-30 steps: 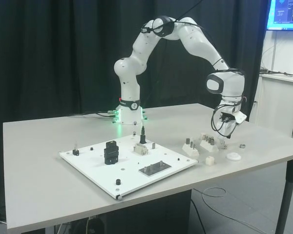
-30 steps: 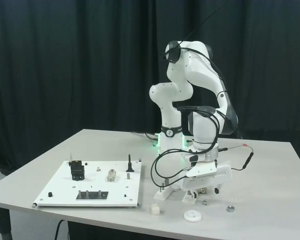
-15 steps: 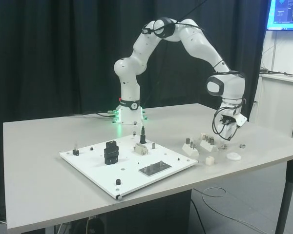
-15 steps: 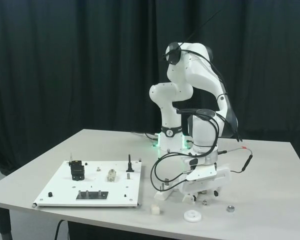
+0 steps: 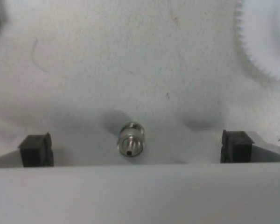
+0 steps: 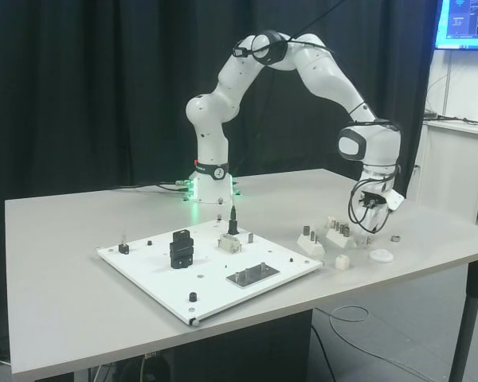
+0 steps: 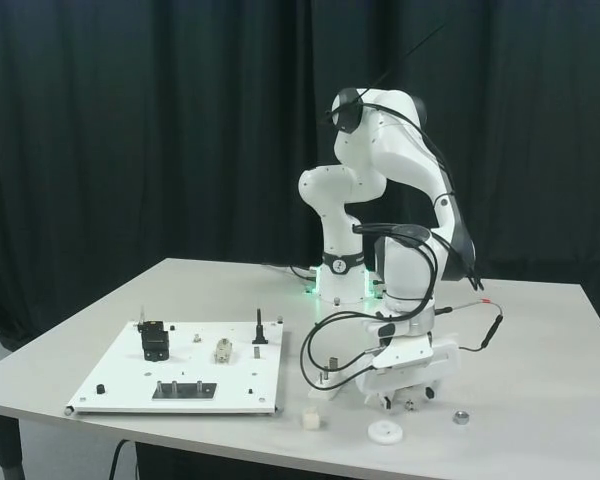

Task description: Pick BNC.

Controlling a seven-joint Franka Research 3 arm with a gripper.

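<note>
Gripper [image 5: 135,148] low over grey table [image 5: 107,60], fingers [image 5: 36,150] spread wide, BNC [image 5: 130,139] lying between, untouched; white gear [image 5: 266,37] near.

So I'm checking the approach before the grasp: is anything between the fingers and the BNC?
Nothing visible. The BNC connector lies alone on the grey table between the open fingers; the white gear sits off to one side.

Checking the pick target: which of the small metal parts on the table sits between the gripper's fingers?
The BNC connector, standing alone on the grey table between the open fingers. The metal ring lies off to one side.
</note>
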